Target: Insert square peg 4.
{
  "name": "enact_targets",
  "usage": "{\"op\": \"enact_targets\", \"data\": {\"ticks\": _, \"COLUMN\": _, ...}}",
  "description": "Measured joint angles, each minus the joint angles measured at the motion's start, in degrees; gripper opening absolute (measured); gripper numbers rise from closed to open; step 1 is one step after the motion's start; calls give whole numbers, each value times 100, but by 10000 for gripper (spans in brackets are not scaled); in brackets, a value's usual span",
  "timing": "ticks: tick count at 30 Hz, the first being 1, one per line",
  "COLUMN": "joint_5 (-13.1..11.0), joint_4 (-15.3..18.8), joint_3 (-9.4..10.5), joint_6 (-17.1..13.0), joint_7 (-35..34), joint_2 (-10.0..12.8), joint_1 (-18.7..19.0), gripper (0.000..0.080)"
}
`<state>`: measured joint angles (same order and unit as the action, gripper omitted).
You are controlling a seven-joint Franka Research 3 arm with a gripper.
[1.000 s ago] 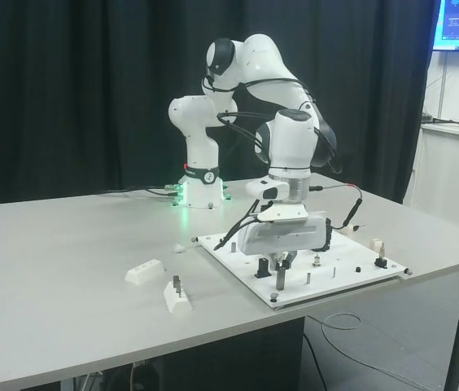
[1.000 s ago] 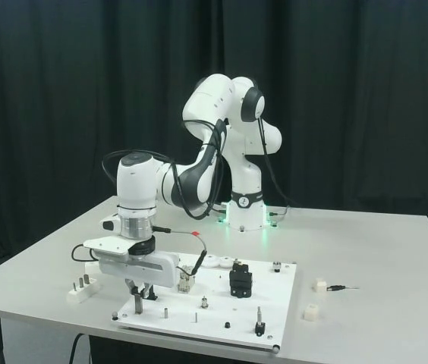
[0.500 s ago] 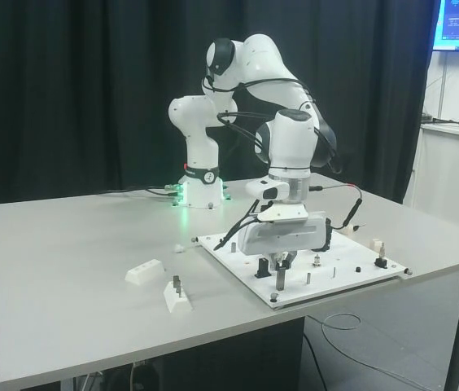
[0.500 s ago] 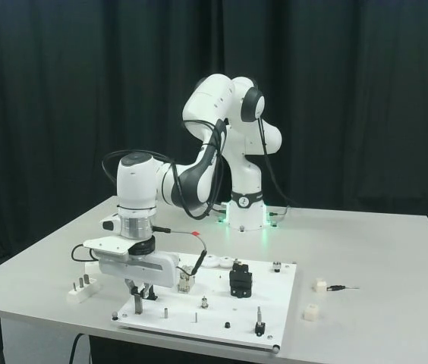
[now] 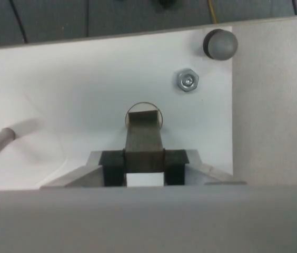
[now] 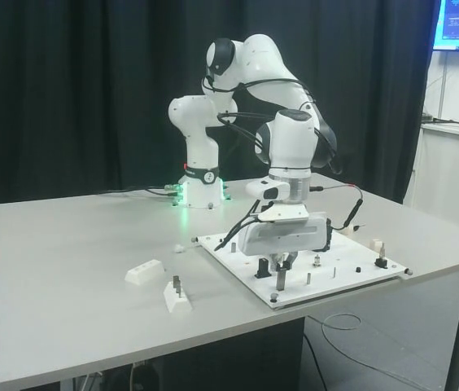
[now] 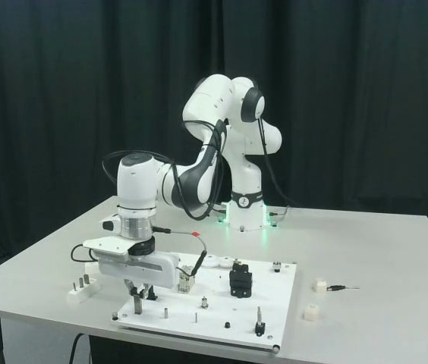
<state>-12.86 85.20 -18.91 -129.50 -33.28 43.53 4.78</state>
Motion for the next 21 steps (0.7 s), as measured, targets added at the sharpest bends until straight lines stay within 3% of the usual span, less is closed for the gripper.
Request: {"op": "enact_targets", "data": {"ticks": 21, "joint_5": 2, "joint_4": 0, "joint_3": 6, "joint_6": -119, "joint_7": 49, "joint_2": 16, "joint_1": 4, "gripper": 149}}
